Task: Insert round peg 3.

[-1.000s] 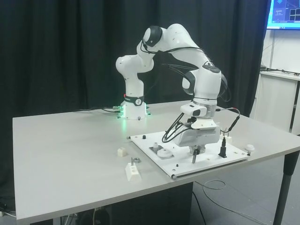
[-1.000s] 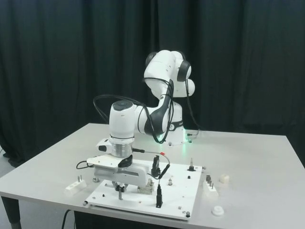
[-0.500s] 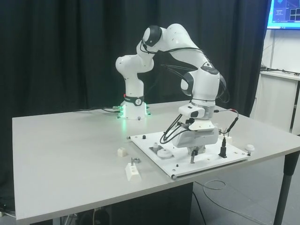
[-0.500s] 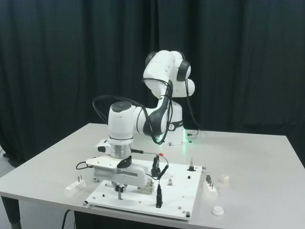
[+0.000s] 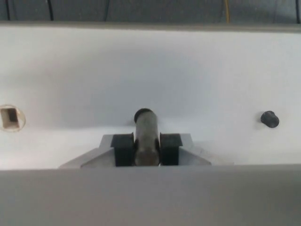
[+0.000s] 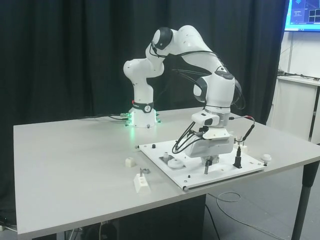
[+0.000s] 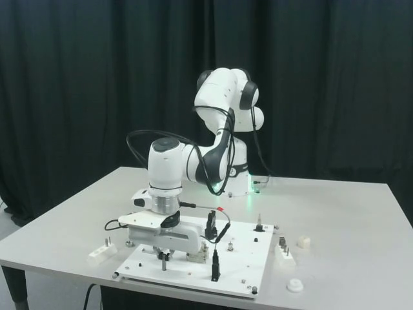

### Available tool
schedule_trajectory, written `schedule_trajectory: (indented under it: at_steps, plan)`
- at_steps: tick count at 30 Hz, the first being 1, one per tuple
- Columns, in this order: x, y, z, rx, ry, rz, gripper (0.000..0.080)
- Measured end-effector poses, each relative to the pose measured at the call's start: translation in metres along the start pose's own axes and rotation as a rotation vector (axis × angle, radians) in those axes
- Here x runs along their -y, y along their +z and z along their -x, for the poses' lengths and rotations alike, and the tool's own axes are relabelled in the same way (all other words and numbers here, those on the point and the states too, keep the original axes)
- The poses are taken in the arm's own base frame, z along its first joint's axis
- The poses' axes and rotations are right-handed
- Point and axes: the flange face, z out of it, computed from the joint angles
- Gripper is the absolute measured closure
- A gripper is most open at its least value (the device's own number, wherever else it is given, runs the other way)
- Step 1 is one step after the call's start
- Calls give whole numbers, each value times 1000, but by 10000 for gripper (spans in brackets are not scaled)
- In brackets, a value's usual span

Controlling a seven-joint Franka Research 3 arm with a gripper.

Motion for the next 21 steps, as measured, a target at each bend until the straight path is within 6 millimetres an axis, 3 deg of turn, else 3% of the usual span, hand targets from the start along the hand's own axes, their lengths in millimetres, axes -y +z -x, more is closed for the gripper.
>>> schedule_trajectory:
  at_steps: [21]
  plan:
    - [1, 3, 1, -12, -8, -11, 690]
